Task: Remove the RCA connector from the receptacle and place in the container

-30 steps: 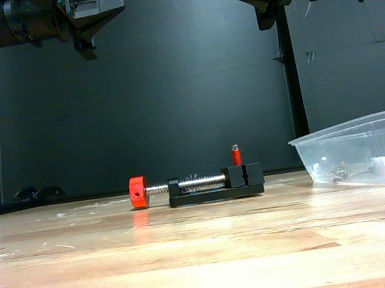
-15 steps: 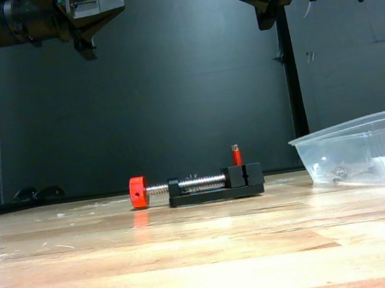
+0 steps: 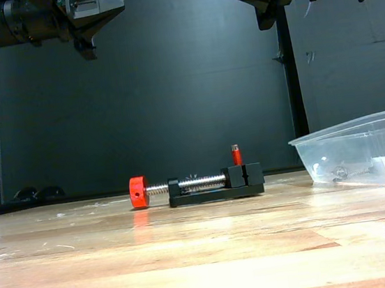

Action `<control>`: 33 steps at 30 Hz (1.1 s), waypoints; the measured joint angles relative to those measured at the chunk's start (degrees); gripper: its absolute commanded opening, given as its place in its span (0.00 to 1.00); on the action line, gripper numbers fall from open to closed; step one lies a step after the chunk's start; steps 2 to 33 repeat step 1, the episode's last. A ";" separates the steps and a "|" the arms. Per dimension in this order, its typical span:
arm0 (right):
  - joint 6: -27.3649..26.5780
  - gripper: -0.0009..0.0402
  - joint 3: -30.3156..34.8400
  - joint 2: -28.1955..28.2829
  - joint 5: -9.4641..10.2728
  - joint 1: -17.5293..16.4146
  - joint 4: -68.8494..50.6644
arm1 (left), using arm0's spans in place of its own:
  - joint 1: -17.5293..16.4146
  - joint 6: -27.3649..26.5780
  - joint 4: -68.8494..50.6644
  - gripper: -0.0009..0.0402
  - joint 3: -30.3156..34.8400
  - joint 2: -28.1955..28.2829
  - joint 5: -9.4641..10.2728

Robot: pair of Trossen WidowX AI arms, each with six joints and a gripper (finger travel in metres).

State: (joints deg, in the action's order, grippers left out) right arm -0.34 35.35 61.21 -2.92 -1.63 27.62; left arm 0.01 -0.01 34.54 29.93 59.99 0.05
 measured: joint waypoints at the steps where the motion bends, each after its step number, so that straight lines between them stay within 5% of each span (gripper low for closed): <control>1: -0.02 0.02 0.00 0.00 0.00 0.00 0.00 | 0.00 0.00 0.00 0.02 0.00 0.00 0.00; 33: -0.02 0.02 0.00 0.00 0.00 0.00 0.00 | 0.00 0.00 0.00 0.02 0.00 0.00 0.00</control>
